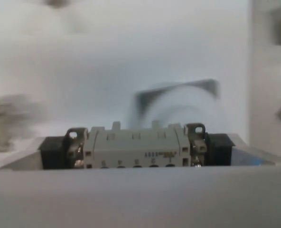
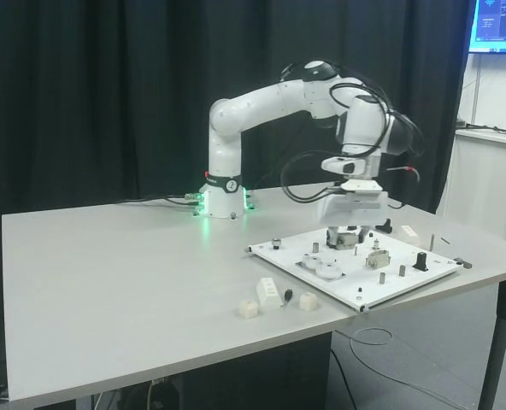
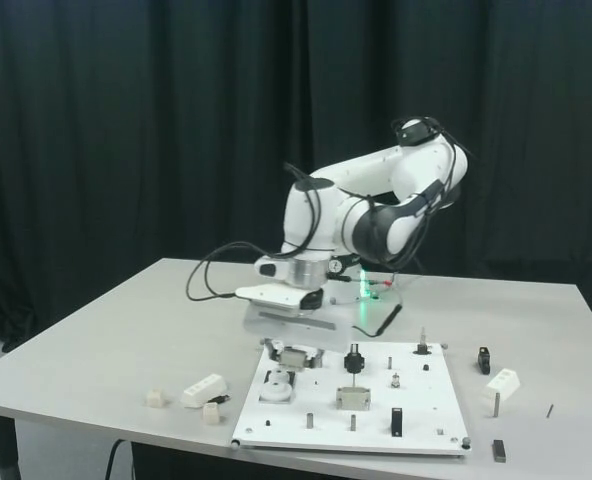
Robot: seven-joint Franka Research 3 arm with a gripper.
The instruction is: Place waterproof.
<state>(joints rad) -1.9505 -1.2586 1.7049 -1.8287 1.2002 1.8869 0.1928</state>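
Observation:
My gripper (image 1: 135, 153) is shut on a grey waterproof connector (image 1: 135, 148), which lies crosswise between the two black finger pads (image 1: 52, 152). In the first room view the gripper (image 2: 345, 234) holds the connector (image 2: 346, 241) low over the white assembly board (image 2: 407, 284). From the second room view, the gripper (image 3: 296, 350) and connector (image 3: 296, 358) are at the board's (image 3: 376, 425) far left part. Whether the connector touches the board I cannot tell.
A white round part (image 3: 274, 388) sits on the board just in front of the gripper, among small black and grey fixtures. Three small white blocks (image 2: 267, 292) lie on the table left of the board. More small pieces (image 3: 502, 381) lie to its right.

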